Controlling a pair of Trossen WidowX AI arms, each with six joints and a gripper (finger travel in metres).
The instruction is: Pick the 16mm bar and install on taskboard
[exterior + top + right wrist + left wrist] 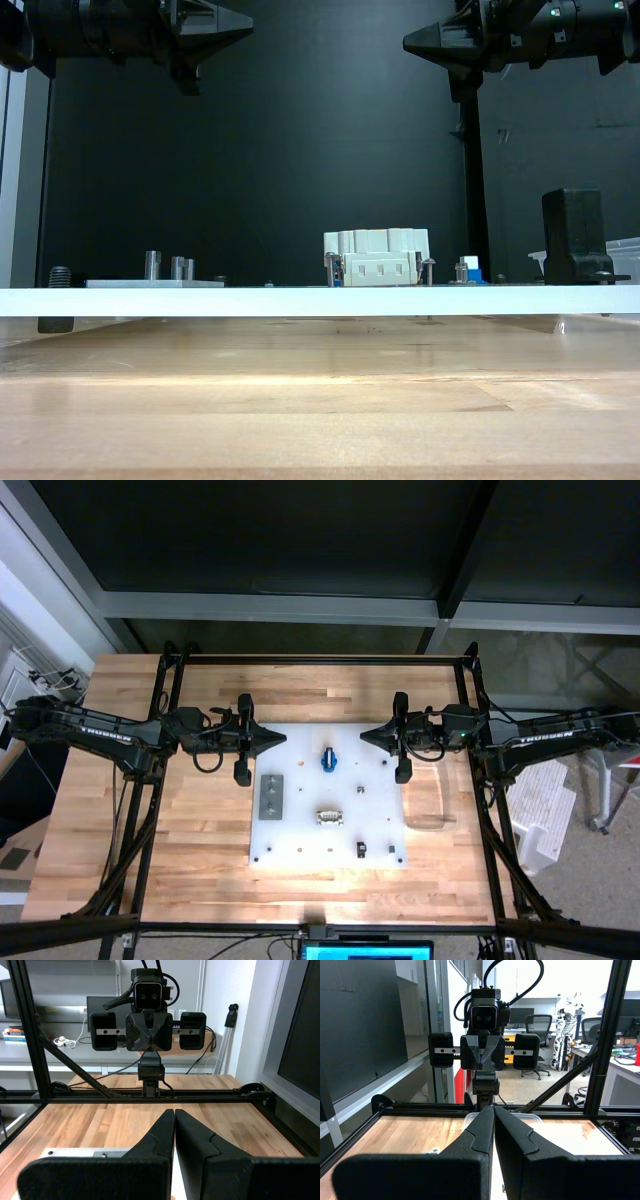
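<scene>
I cannot make out a loose 16mm bar in any view. The white taskboard (300, 840) lies mid-table, seen edge-on in the low view (300, 301). A grey block (272, 795) on its left carries short metal pegs (152, 264). My left gripper (280, 738) hovers high over the board's far left corner, shut with nothing in it; its fingers (482, 1125) meet. My right gripper (364, 736) hovers opposite over the far right part, also shut and holding nothing, fingers (161, 1130) pressed together. The two tips face each other.
On the board are a blue part (328, 759), a pale multi-pin connector (377, 258) and a black block (573, 236). A clear plastic tray (432, 802) lies off the board's right edge. A black frame (168, 695) borders the wooden table.
</scene>
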